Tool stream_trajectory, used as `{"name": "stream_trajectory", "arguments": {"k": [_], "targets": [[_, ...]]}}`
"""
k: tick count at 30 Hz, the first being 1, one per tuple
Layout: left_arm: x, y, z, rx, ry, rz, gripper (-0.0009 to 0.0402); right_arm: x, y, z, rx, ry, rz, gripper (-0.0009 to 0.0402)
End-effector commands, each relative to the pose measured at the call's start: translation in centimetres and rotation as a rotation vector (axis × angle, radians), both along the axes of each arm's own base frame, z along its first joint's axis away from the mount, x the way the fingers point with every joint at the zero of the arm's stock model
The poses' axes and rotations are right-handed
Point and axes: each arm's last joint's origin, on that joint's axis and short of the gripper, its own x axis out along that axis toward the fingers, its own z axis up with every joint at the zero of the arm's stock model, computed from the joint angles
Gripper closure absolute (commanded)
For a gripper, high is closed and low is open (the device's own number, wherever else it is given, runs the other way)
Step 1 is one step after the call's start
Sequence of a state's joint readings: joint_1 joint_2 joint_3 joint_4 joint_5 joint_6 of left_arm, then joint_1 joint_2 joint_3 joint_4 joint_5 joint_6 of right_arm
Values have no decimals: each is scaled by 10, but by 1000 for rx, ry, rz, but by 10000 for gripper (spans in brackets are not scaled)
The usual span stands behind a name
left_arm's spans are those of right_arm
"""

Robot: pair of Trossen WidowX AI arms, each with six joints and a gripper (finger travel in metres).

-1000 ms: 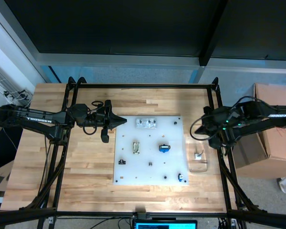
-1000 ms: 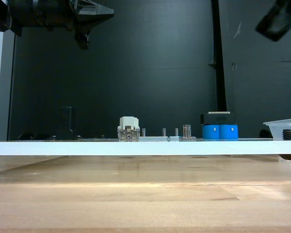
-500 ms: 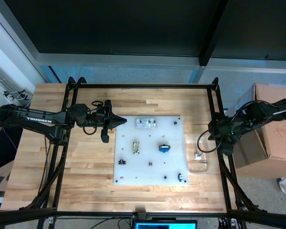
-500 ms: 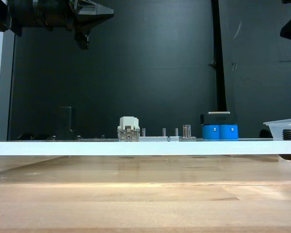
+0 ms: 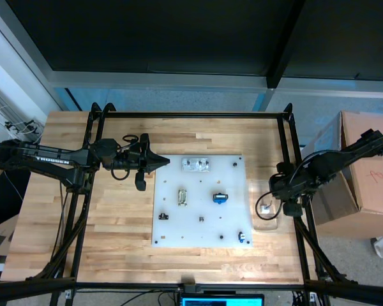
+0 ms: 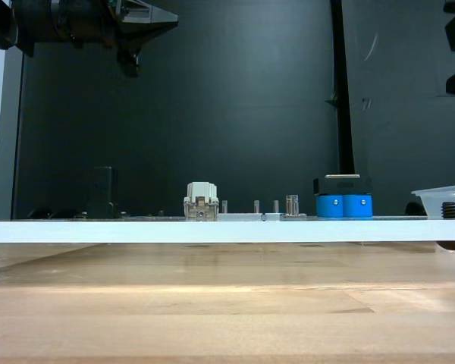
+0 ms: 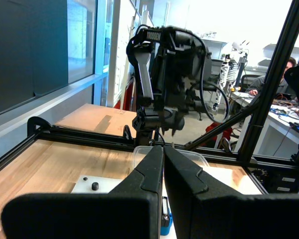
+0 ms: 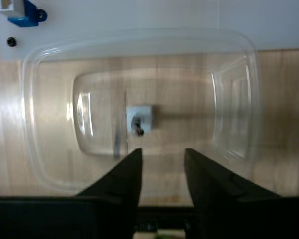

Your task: Pick the RJ45 connector and install on the taskboard

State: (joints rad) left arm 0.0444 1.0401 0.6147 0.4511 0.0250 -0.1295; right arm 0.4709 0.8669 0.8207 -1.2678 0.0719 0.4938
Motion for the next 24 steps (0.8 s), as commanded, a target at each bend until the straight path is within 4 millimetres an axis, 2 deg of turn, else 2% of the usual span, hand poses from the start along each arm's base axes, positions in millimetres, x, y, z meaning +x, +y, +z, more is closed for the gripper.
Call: {"name": "stream_trajectory", "arguments": {"k": [1,9,16,24], "targets": [[0,0,0,0,-1,0,393,2,2,-15,-1,16,-20,239],[0,0,0,0,0,0,393,4,7,-46,20,14,-17,234],[0,0,0,0,0,0,393,2,14,-51,5,31,13,249],[0,0,0,0,0,0,393,13,24,-60,-13,23,36,254]]}}
